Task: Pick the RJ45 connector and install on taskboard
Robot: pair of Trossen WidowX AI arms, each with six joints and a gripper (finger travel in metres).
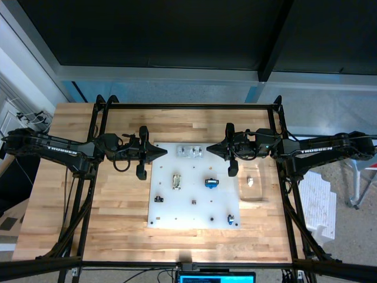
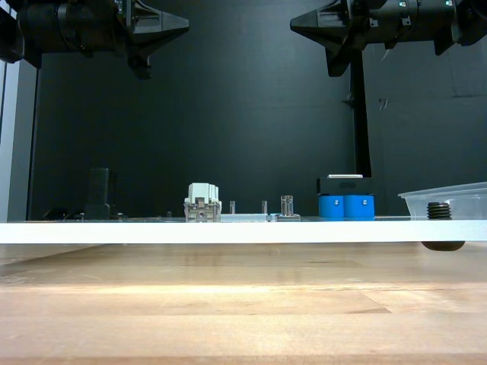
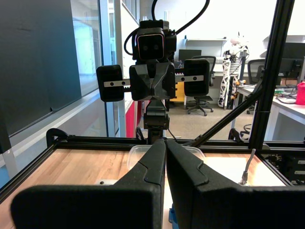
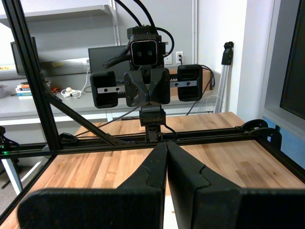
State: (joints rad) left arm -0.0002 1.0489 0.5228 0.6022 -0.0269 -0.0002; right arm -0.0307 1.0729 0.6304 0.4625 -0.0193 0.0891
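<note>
My left gripper hangs parked above the white board's far left edge. Its fingers are shut with nothing between them. My right gripper is parked opposite it above the far right edge, also shut and empty. Both sit high over the board. The small blue jack stands at the board's near right corner with a pale grey top. I cannot tell whether the connector sits in it. The clear tray holds a pale block. No cable shows on that block.
A grey-white block and a blue part stand mid-board, with small clear pieces at the far edge. Black frame rails ring the wooden table. A screen sits at the near edge.
</note>
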